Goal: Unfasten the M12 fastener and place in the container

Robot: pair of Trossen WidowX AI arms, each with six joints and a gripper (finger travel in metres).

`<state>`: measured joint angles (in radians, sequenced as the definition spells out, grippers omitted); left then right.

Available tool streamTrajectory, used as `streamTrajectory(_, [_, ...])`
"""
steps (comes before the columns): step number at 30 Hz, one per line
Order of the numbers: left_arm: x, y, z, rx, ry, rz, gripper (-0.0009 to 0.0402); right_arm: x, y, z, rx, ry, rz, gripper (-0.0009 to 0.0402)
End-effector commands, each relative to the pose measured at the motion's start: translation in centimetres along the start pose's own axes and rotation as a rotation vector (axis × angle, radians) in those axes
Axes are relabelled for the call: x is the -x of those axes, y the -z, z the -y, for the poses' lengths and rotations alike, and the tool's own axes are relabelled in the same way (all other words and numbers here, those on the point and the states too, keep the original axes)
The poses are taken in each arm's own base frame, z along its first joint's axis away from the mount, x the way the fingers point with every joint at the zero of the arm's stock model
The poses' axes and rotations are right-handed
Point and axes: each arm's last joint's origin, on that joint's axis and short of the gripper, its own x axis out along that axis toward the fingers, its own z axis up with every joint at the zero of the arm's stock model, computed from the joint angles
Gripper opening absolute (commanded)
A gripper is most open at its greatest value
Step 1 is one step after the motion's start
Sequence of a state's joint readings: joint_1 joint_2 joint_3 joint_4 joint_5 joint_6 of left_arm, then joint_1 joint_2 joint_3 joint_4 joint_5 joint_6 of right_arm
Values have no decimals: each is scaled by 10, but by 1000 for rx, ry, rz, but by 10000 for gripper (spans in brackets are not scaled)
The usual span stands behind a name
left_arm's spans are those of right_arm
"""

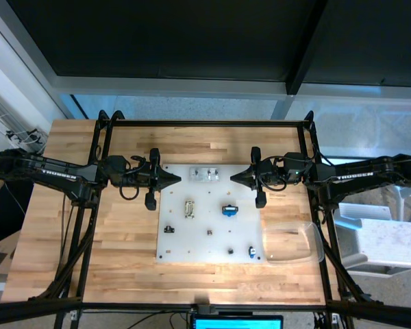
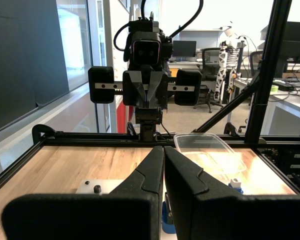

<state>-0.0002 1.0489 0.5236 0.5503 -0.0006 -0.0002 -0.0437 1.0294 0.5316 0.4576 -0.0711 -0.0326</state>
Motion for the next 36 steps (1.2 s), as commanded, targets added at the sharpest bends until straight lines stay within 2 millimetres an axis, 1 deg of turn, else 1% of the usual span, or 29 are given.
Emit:
streamTrajectory(1, [0, 0, 0, 0, 0, 1, 0, 0, -3, 1, -52, 26, 28, 0])
streamTrajectory(16, [0, 0, 0, 0, 0, 1, 0, 0, -3, 0, -39, 24, 29, 0])
streamTrajectory(20, [0, 0, 0, 0, 0, 0, 0, -1, -2, -5, -15, 17, -1, 0])
streamTrajectory(26, [0, 0, 0, 0, 0, 1, 0, -5, -11, -20, 33, -37, -213, 0])
streamTrajectory(32, [0, 0, 0, 0, 0, 1, 0, -8, -32, -35, 34, -97, -439, 0])
streamTrajectory(36, [0, 0, 0, 0, 0, 0, 0, -15, -49, -39, 34, -115, -561, 0])
